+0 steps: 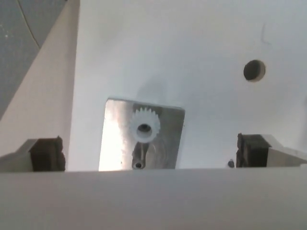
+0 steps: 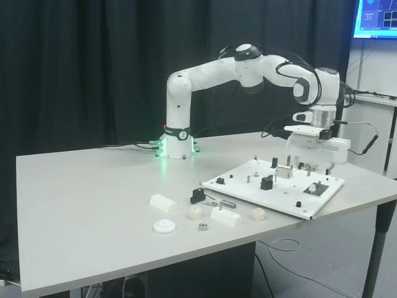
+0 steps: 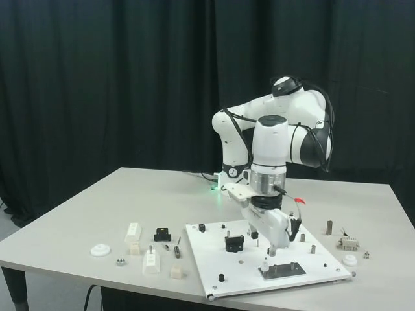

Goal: Remove small gear.

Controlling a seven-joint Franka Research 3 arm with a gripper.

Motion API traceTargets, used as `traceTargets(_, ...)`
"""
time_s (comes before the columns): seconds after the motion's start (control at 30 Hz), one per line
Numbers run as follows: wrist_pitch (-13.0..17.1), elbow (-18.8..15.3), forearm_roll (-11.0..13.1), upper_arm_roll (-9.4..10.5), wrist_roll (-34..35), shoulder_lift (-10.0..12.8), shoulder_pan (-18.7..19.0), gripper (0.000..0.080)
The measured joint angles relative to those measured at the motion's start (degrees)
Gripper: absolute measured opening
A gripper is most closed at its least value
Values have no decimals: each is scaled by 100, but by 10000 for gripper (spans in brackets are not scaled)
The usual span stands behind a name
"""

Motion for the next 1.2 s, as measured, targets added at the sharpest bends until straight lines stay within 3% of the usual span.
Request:
traceTargets(0.23,116,-19,5,63,230,134,-3,800)
traceTargets(0.67,502,-79,5,364,387,146,-66,800)
traceTargets(1.2,631,-109,5,540,387,147,-76,800)
